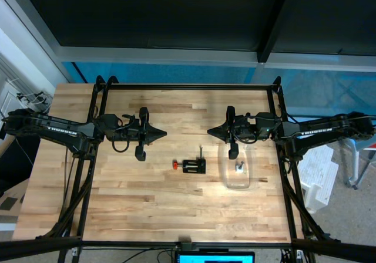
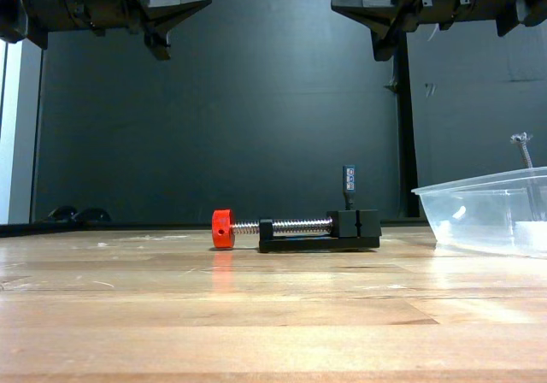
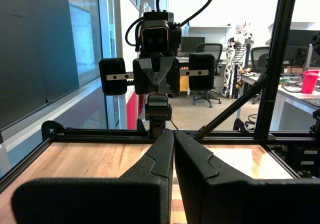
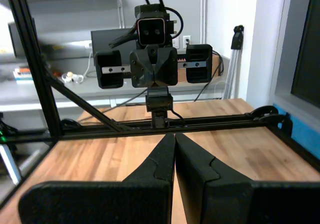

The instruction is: Pick the usb-c connector and install on the hub

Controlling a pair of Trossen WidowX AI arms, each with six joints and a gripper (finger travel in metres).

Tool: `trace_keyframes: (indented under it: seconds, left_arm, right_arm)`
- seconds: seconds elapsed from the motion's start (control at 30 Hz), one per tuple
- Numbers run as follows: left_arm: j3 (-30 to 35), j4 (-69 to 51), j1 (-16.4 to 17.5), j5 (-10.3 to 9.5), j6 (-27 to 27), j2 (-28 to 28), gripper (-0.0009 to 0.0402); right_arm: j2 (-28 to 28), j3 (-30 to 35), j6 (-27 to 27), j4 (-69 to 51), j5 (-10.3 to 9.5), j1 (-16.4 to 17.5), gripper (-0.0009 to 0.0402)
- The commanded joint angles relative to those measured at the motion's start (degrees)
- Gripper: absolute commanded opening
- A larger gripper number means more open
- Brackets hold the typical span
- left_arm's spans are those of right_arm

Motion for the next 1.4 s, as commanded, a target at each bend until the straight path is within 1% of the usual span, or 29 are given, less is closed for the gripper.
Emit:
trace_keyframes:
  seconds: [0.03,0.13,0.33,0.37,0.43,0.47,0.6,0.77,0.8,1.23,1.4]
  left_arm:
    - [0.02,0.0,0.0,0.02,0.0,-0.02,0.0]
    - [0.02,0.0,0.0,0.02,0.0,0.0,0.0]
    - [0.02,0.0,0.02,0.02,0.0,0.0,0.0]
    - [0.02,0.0,0.02,0.02,0.0,-0.02,0.0]
    - [0.02,0.0,0.02,0.02,0.0,-0.02,0.0]
    - [0.02,0.0,0.02,0.02,0.0,0.0,0.0]
    - [0.02,0.0,0.0,0.02,0.0,-0.02,0.0]
    - [0.02,0.0,0.02,0.02,0.0,-0.02,0.0]
    - [0.02,0.0,0.0,0.02,0.0,-0.02,0.0]
    - [0.02,0.0,0.0,0.02,0.0,0.0,0.0]
    - [0.02,0.0,0.0,0.02,0.0,0.0,0.0]
  right_arm:
    - [-0.7,0.02,1.27,-0.81,0.04,0.07,0.0]
    - [-0.87,1.31,1.68,-5.46,0.04,0.2,0.0]
    - [-0.85,7.02,1.14,-21.16,-0.13,1.2,0.0]
    - [-0.85,8.13,1.09,-24.41,-0.63,1.33,0.0]
    - [-0.79,10.25,1.27,-31.12,-3.91,1.38,0.0]
    - [-0.57,11.3,1.27,-34.6,-4.48,1.38,0.0]
    - [-0.55,14.29,1.27,-45.22,-4.37,1.62,0.0]
    - [-0.55,16.65,1.46,-52.96,-4.31,1.95,0.0]
    - [-0.55,16.96,1.46,-54.12,-4.04,2.01,0.0]
    - [-0.55,17.81,2.64,-69.94,-4.0,2.86,0.0]
    - [-0.55,17.81,3.48,-75.82,-3.89,4.11,0.0]
